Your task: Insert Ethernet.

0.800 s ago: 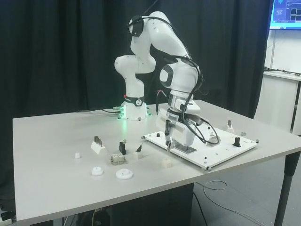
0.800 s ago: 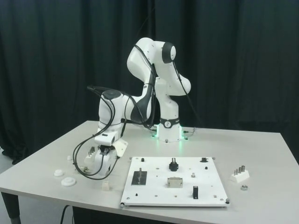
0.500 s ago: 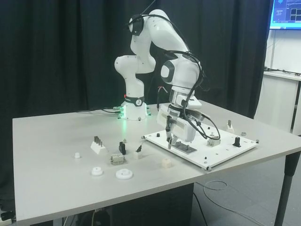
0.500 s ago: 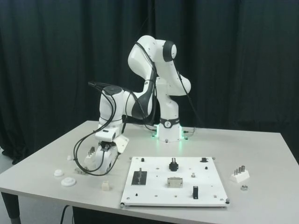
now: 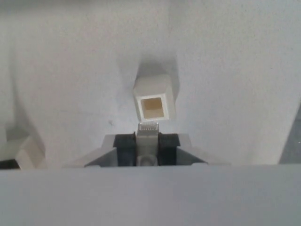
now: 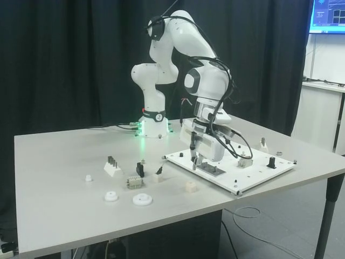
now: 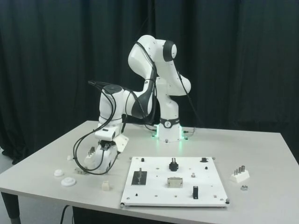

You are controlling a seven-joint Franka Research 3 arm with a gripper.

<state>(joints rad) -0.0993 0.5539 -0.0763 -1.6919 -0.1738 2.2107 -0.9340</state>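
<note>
In the wrist view, the gripper held the Ethernet plug tight between its two fingers, with the white socket block just past the plug's tip. In both room views, the gripper hung above that small block on the grey table.

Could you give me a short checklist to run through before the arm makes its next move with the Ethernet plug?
1. Ethernet plug held in the tool: ok, it sits between the two fingers.
2. Small white socket block in sight: ok, its opening faces the wrist camera.
3. Plug lined up with the opening: cannot tell; it looks close in the wrist view, but depth is unclear.
4. Plug clear of the block: ok, the room views show the tool above the table.
5. Block stands alone, apart from the white board: ok.
</note>
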